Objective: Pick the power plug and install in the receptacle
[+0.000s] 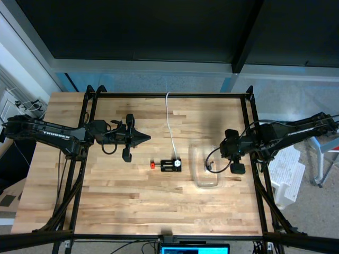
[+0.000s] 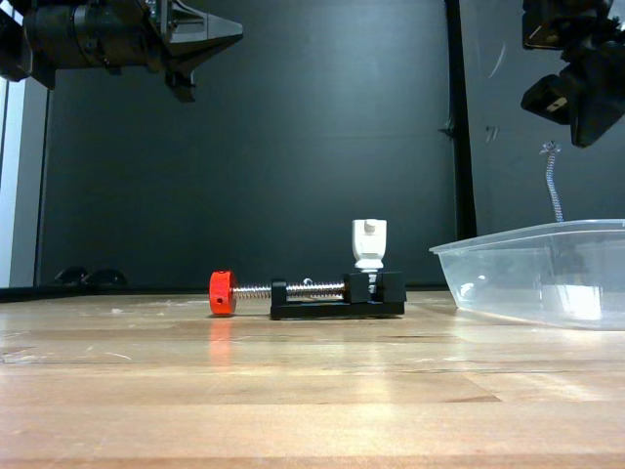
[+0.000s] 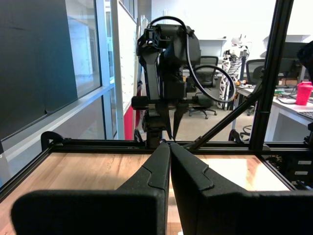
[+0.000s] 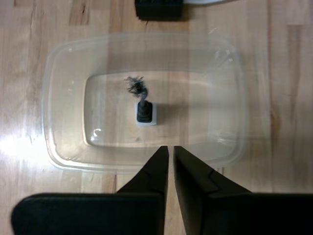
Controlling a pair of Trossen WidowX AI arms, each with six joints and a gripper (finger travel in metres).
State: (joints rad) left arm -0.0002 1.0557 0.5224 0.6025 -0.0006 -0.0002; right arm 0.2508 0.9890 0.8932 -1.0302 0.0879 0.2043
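Note:
The power plug (image 4: 145,111), a tiny black body with a frayed wire on it, lies in the middle of a clear plastic tray (image 4: 63,147), next to a small white square piece. From above it is a dark speck (image 1: 210,168). The receptacle (image 2: 368,241) stands white and upright in a black clamp frame (image 2: 337,298) with a red-orange knob (image 2: 222,292); its white cable (image 1: 170,121) runs to the far edge. My right gripper (image 4: 169,149) hovers above the tray's rim, shut and empty. My left gripper (image 3: 169,145) hangs high at the left, shut and empty.
The tray (image 1: 205,168) lies just right of the clamp (image 1: 172,165). A black frame (image 1: 169,96) surrounds the wooden table. The right arm (image 1: 275,135) reaches in from the right, the left arm (image 1: 63,135) from the left.

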